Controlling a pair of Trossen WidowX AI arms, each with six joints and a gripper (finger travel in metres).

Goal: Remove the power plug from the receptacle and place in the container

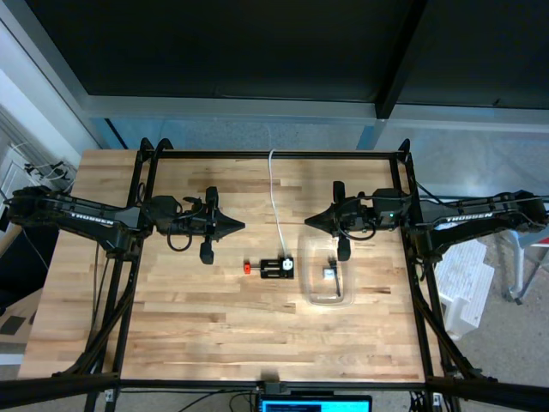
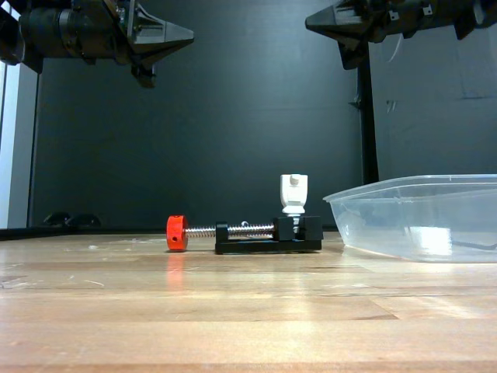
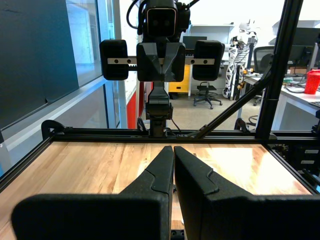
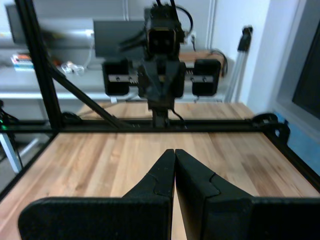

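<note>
Left gripper (image 1: 233, 226): held in the air over the wooden table (image 1: 171, 318), left of the clamp fixture (image 1: 276, 268) and well apart from it; its fingers (image 3: 159, 172) are pressed together with nothing between them
Right gripper (image 1: 314, 220): held in the air near the far end of the container (image 1: 314, 292); its fingers (image 4: 160, 175) are pressed together and nothing is gripped
Power plug (image 1: 337, 281): seen lying on the floor of the container, just beside a small white-grey cube (image 1: 328, 272)
Container: a clear tub, set on the table just right of the clamp fixture
Clamp fixture: black, with a red knob (image 1: 247, 268) at its left end and a white receptacle (image 1: 288, 263) clamped upright at its right end
White cable (image 1: 274, 202): run from the receptacle toward the table's far edge
</note>
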